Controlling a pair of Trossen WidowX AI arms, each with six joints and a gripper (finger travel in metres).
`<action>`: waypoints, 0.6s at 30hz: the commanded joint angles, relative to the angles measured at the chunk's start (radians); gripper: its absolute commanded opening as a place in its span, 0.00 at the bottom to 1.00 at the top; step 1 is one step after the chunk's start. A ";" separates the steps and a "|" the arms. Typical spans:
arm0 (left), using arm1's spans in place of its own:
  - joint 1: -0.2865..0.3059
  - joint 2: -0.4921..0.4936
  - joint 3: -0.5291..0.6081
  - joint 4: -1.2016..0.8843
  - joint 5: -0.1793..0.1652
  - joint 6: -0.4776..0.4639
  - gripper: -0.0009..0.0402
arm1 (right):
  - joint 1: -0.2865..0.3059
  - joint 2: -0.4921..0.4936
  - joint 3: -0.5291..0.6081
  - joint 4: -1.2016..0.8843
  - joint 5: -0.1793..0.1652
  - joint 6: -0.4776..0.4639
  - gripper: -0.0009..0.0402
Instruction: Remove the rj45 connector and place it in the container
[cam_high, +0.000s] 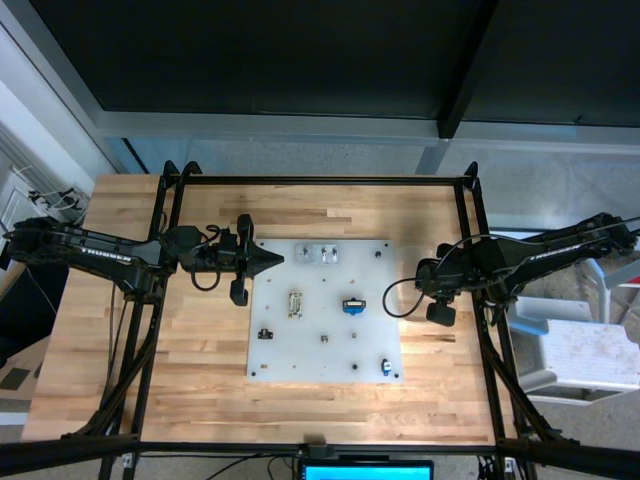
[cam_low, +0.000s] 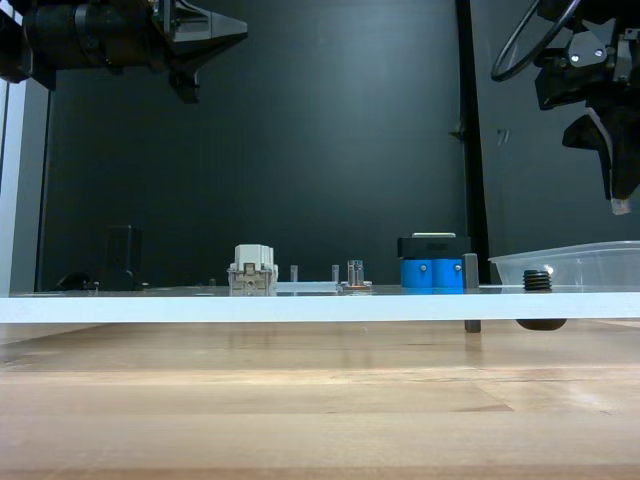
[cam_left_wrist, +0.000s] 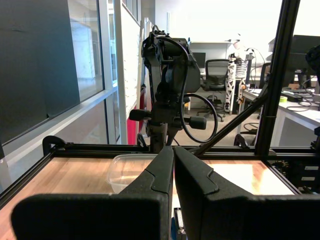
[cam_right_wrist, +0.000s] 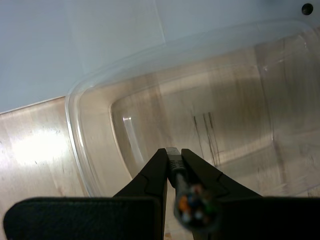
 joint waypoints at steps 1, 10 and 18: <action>0.000 0.000 0.000 0.000 0.000 0.000 0.02 | -0.002 0.000 0.000 -0.001 0.000 -0.006 0.02; 0.000 0.000 0.000 0.000 0.000 0.000 0.02 | -0.007 0.000 0.000 -0.002 0.001 -0.010 0.02; 0.000 0.000 0.000 0.000 0.000 0.000 0.02 | -0.051 0.000 0.000 -0.001 0.012 -0.018 0.08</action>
